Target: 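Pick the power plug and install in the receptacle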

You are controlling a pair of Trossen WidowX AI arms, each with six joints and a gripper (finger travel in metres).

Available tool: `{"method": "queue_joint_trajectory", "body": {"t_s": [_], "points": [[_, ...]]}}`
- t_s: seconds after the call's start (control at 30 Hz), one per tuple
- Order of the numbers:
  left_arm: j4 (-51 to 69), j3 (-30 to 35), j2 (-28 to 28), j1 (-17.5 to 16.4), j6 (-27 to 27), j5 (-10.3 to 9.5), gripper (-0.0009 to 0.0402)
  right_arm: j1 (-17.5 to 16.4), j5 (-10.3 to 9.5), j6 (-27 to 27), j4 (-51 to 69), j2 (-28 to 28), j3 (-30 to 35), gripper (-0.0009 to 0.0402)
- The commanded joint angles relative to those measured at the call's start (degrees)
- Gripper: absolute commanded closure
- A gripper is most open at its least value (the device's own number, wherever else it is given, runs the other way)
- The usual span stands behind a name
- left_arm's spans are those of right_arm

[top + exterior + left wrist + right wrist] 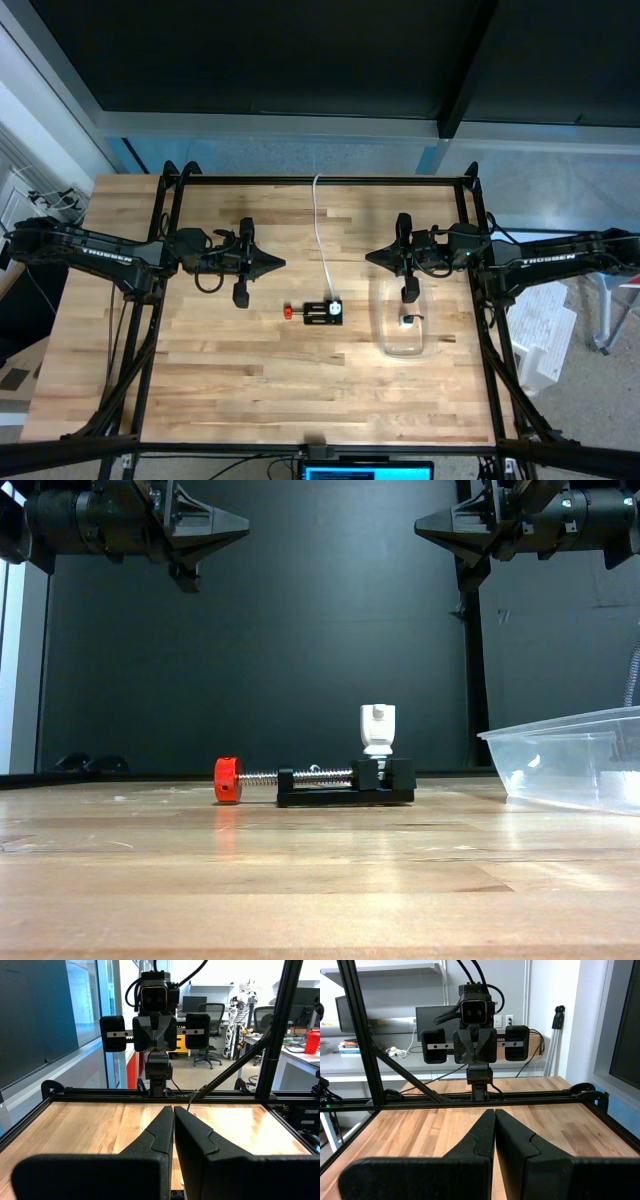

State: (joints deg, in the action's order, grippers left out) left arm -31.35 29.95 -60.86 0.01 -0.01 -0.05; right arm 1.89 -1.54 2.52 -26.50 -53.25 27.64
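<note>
The power plug point(410, 320) lies in the clear tray point(390, 346) below my right gripper's point(368, 257) shut, empty jaws; the left gripper point(283, 263), likewise shut and empty, hovers opposite, the vise point(314, 312) steadying the receptacle point(335, 309) below and between them.

Light: bright, even, from overhead. Soft sheen on wooden table point(200, 350) and clear tray point(560, 765). Low view: near foreground blurred. Both left gripper point(281, 263) and right gripper point(369, 257), raised either side of centre, closed: dark, detail lost.

Robotics lab, office chairs point(216, 1020), monitors point(193, 1004) and desks point(300, 1054) beyond a metal-framed wooden workbench point(300, 400)
</note>
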Motion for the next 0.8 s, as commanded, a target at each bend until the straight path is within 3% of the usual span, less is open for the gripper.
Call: {"method": "queue_joint_trajectory", "body": {"t_s": [0.03, 0.57, 0.8], "points": [[0.0, 0.0, 0.0, 0.0, 0.0, 0.02, 0.0393, 0.0, 0.00, 0.0, -0.1, 0.0, 0.0, 0.0393], [0.0, 0.0, 0.0, 0.0, 0.0, 0.00, 0.0393, -0.1, -0.02, 1.9, 0.4, 1.0, 0.1, 0.0393], [0.0, 0.0, 0.0, 0.0, 0.0, 0.02, 0.0393, -0.2, -0.04, 1.5, 14.9, 5.2, 4.3, 0.0393]]}}
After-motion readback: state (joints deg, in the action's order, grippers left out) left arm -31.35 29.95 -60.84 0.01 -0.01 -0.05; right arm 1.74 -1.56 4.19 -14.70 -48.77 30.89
